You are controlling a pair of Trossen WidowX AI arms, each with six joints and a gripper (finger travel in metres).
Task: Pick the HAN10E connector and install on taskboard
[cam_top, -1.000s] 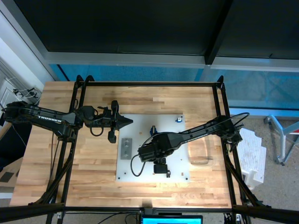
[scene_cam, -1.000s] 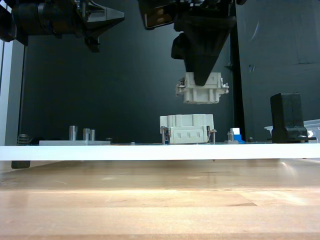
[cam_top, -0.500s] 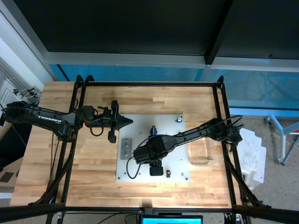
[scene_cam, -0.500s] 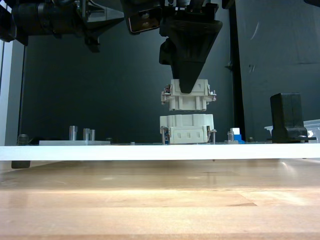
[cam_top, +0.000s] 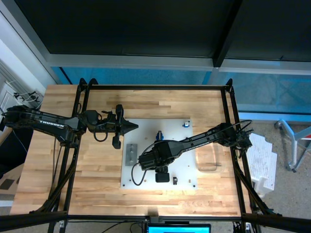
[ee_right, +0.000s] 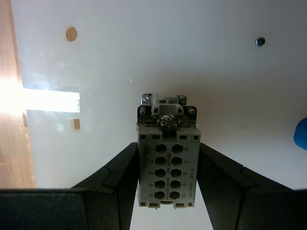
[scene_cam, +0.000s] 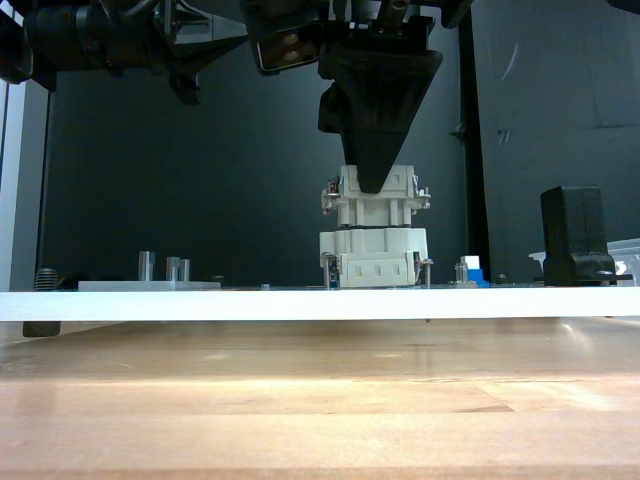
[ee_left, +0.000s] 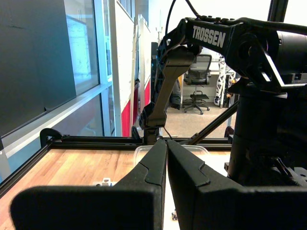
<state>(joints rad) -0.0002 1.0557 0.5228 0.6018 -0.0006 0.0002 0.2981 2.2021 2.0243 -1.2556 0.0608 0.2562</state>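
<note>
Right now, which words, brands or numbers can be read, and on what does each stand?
"TROSSEN": right arm, left wrist view; the right gripper holds the HAN10E connector over the taskboard.
"TROSSEN": left arm, high view; the left gripper hangs shut above the taskboard's far left corner.
Numerals on the connector: too small to read.

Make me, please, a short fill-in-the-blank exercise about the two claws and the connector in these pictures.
1. The right claw is ___ on the connector.
2. The face of the connector shows ___ numbered holes, in two rows.
3. The left claw, shut and empty, hovers by the far ___ corner of the board.

Missing words: shut; ten; left.
</note>
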